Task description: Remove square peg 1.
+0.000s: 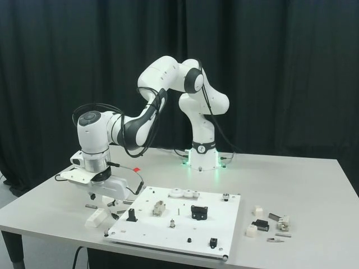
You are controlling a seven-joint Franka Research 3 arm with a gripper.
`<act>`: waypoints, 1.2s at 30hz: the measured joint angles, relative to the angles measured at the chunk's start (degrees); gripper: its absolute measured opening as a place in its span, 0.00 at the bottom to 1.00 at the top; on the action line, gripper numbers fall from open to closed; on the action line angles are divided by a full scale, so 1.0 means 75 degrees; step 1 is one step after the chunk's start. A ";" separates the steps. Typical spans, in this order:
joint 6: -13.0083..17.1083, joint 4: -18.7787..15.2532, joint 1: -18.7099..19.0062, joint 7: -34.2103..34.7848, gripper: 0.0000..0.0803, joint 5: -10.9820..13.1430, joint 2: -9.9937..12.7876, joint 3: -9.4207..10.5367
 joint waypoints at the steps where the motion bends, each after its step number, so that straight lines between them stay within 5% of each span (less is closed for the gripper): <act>1: 0.0001 0.0000 0.0000 0.0000 1.00 0.0001 0.0000 0.0000; 36: 0.0033 -0.0001 0.0003 -0.0011 1.00 0.0125 -0.0001 0.0000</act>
